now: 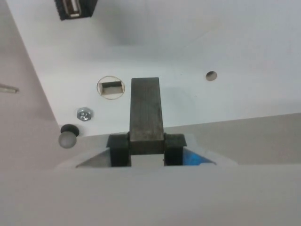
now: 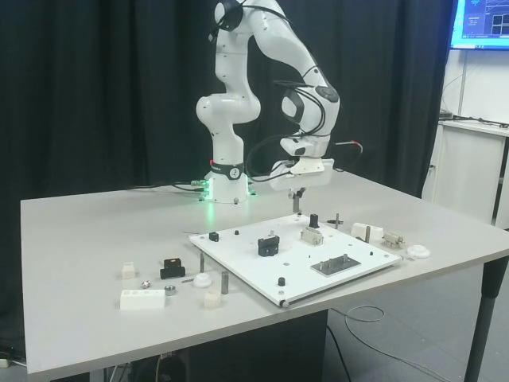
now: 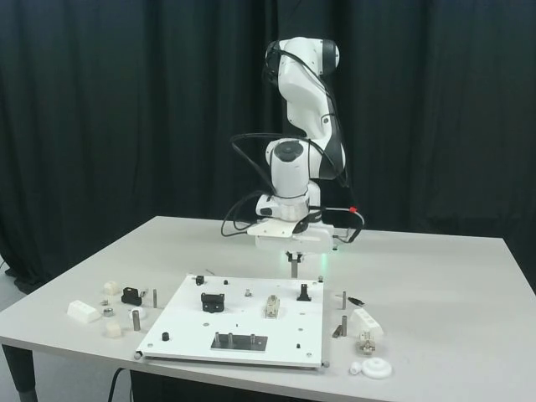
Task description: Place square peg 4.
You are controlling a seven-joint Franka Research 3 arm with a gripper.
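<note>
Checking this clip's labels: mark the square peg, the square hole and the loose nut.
square peg (image 1: 146, 110), wrist view, middle of its long grey face.
square hole (image 1: 112, 86), wrist view, dark opening in the white board.
nut (image 1: 84, 114), wrist view, its top face, beside the board's edge.

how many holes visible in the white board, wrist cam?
2. A square hole inside a drawn circle, just beside the held square peg, and a small round hole on the peg's other side. The peg and gripper may hide others.
</note>
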